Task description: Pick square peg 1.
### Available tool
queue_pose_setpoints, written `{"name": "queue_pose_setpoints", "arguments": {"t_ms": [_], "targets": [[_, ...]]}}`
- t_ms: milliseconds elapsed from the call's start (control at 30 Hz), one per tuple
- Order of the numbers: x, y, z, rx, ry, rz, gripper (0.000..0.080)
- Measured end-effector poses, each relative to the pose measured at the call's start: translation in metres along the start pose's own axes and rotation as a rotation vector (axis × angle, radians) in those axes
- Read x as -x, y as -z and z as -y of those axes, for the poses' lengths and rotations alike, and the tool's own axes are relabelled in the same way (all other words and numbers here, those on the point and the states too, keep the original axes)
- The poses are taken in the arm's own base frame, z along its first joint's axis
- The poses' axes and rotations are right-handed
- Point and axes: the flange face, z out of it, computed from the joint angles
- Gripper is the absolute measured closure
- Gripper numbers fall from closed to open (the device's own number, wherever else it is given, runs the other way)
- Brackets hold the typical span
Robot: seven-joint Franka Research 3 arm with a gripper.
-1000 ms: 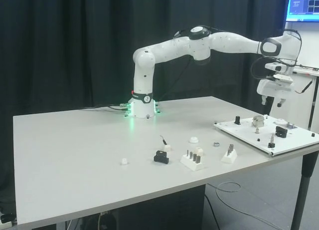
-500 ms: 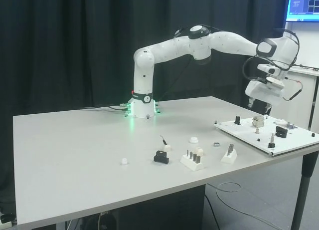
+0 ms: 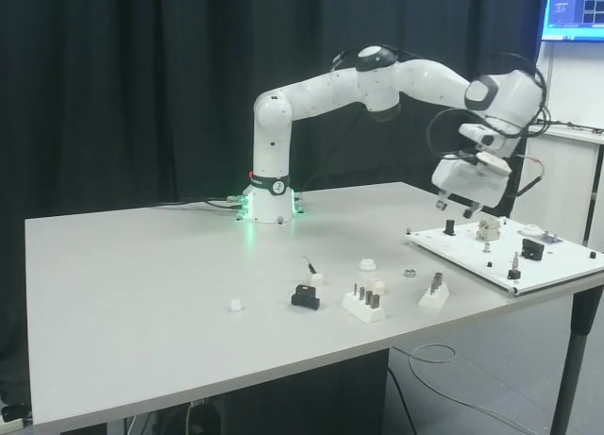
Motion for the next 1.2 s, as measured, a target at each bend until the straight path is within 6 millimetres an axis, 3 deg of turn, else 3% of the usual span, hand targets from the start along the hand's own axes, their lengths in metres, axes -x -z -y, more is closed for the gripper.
{"name": "queue_pose_setpoints", "arguments": {"t_ms": [733,1200], "targets": [[-0.129,-0.081,-0.106,-0.097,0.071,-0.043,0.0003],[-0.188,-0.130,-0.144,-0.184,0.071,-0.022,0.0003]]}}
